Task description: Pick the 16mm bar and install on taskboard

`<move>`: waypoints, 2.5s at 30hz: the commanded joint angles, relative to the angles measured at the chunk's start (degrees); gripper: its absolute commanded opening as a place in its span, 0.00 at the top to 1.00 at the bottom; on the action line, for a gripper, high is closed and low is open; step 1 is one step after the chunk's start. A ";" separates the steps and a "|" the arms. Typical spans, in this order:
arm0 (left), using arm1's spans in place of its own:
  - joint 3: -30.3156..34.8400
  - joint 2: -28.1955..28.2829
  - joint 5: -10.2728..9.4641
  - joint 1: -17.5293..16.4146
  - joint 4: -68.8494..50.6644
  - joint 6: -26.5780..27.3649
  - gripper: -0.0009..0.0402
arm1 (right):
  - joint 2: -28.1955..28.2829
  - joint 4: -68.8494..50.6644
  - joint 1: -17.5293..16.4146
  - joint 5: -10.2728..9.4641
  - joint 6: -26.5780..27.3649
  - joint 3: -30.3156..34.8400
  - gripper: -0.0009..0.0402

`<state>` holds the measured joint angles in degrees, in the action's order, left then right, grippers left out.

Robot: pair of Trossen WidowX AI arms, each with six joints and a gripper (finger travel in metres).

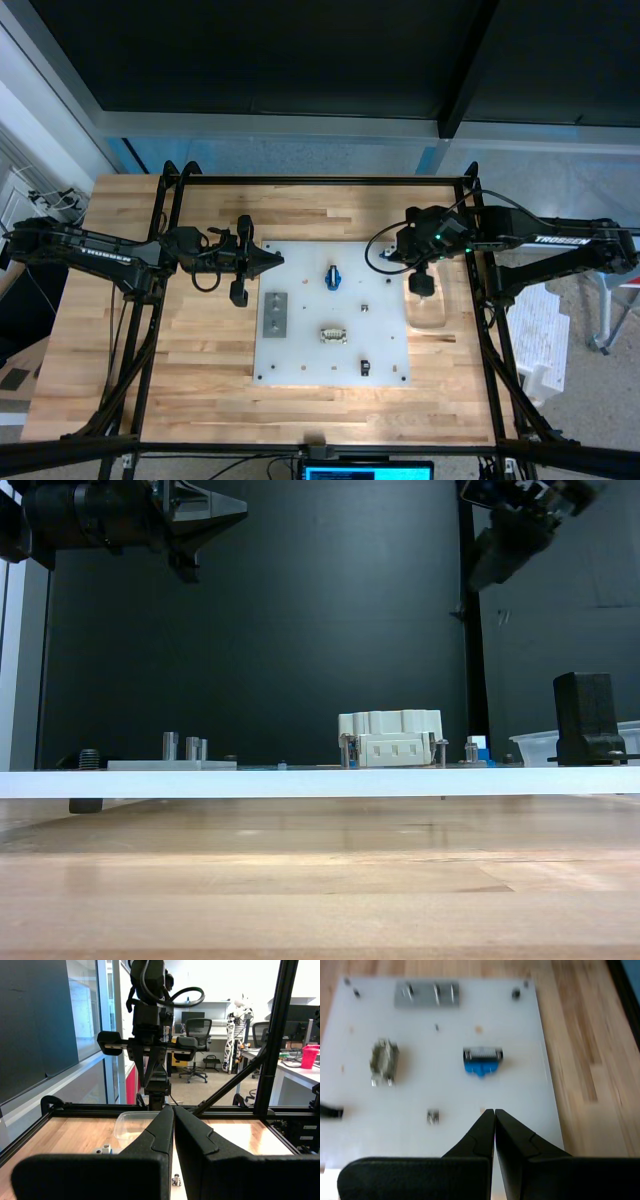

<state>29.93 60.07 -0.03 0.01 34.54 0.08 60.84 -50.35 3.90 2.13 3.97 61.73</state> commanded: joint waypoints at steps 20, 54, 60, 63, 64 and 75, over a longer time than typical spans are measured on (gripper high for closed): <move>0.02 0.02 0.02 0.00 0.00 -0.02 0.98 | 1.75 -26.77 0.22 -0.11 -1.99 3.43 0.98; 0.02 0.02 0.02 0.00 0.00 -0.02 0.98 | 2.71 -22.49 -1.92 0.87 -3.76 -8.09 0.60; 0.02 0.02 0.02 -0.02 0.00 -0.02 0.98 | 2.71 -19.87 -3.50 0.90 -5.03 -11.39 0.50; 0.02 0.02 0.02 -0.02 0.00 -0.02 0.98 | 2.71 -18.64 -4.70 1.36 -5.68 -12.72 0.48; 0.02 0.02 0.02 0.00 0.00 -0.02 0.98 | 2.71 -18.23 -5.11 1.42 -6.21 -13.20 0.47; 0.02 0.02 0.02 -0.02 0.00 -0.02 0.98 | 5.99 -13.20 -6.51 1.42 -7.41 -16.28 0.46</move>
<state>29.95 60.10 -0.01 0.01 34.54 0.05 66.43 -64.51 -2.52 3.66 -3.16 45.65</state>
